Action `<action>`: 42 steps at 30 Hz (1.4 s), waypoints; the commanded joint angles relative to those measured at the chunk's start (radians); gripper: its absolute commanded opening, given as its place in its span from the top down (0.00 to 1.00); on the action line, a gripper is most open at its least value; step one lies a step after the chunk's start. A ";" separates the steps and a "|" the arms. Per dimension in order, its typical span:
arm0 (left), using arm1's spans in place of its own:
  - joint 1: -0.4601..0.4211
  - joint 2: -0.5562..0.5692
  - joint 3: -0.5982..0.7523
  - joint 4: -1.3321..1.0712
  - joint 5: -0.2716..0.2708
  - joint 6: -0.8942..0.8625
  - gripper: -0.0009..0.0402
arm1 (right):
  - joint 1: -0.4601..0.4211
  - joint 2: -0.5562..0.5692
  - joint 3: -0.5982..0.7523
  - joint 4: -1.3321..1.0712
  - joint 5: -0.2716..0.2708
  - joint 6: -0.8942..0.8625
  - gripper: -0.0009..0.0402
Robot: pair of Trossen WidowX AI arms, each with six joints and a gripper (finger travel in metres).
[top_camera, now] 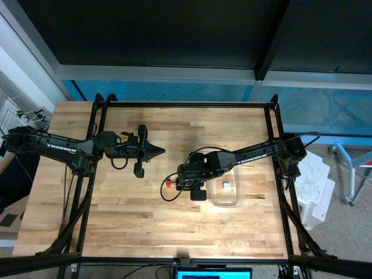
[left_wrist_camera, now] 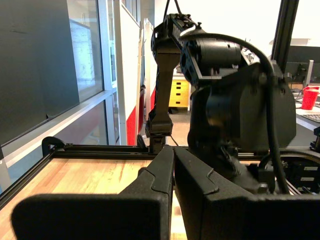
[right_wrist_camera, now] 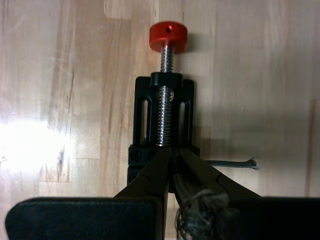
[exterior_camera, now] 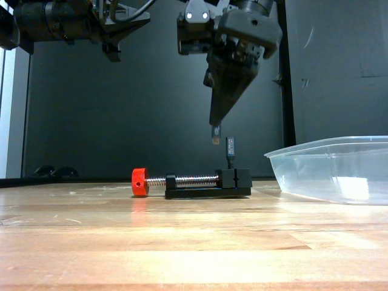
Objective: Pick the usb-c connector and install on the hub
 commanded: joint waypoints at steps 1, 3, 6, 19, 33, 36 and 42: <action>0.000 0.000 0.000 0.000 0.000 0.000 0.98 | -0.002 -0.009 0.023 -0.030 0.001 0.000 0.98; 0.000 0.000 0.000 0.000 0.000 0.000 0.98 | -0.003 -0.009 0.045 -0.061 0.001 -0.002 0.98; 0.000 0.000 0.000 0.000 0.000 0.000 0.98 | -0.003 -0.017 0.061 -0.076 0.001 -0.008 0.98; 0.000 0.000 0.000 0.000 0.000 0.000 0.98 | -0.003 -0.041 0.058 -0.081 0.000 -0.008 0.98; 0.000 0.000 0.000 0.000 0.000 0.000 0.98 | -0.003 -0.050 0.042 -0.097 0.000 -0.004 0.98; 0.000 0.000 0.000 0.000 0.000 0.000 0.98 | -0.003 -0.063 0.016 -0.094 0.000 0.001 0.98; 0.000 0.000 0.000 0.000 0.000 0.000 0.98 | -0.002 -0.071 0.000 -0.092 0.001 0.001 0.98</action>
